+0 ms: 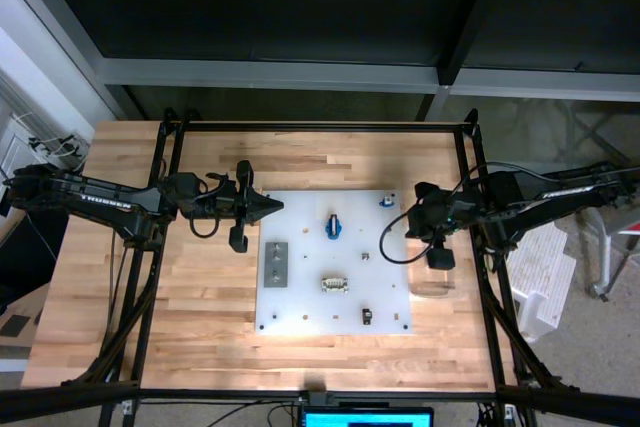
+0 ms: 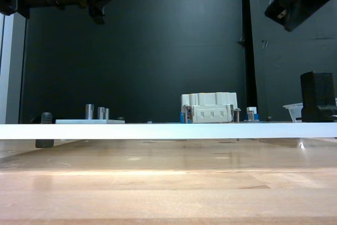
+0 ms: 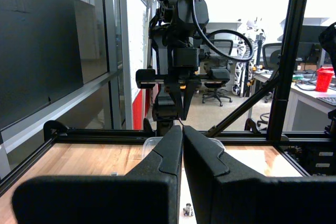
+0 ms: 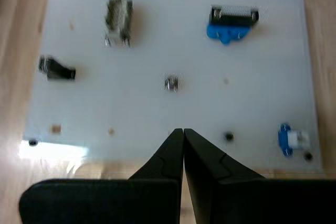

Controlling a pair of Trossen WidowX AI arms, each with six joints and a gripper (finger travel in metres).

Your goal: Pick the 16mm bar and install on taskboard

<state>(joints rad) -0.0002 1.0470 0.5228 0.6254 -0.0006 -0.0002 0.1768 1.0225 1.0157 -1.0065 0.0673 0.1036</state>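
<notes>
Wood table (image 1: 200, 297), white taskboard (image 1: 300, 217), grippers (image 3: 182, 127) (image 4: 183, 130) above

A wooden table (image 1: 200, 327) lies under the left claw (image 1: 278, 205) and the right claw (image 4: 183, 132). A black frame (image 1: 320, 127) runs around the table, outside both claws.

A blue plug (image 1: 333, 226) sits between the 2 claws. A small blue and white part (image 4: 292, 139) sits just beside the right claw's tip. A small metal bit (image 4: 171, 82) lies a little ahead of that tip. Farther ahead are a grey-white plug (image 4: 118, 17) and a small black part (image 4: 55, 68). A clear tray (image 1: 430, 285) lies on the table near the right claw.

Far past the left claw stand office chairs (image 3: 218, 85) and a red tub (image 3: 324, 77).
</notes>
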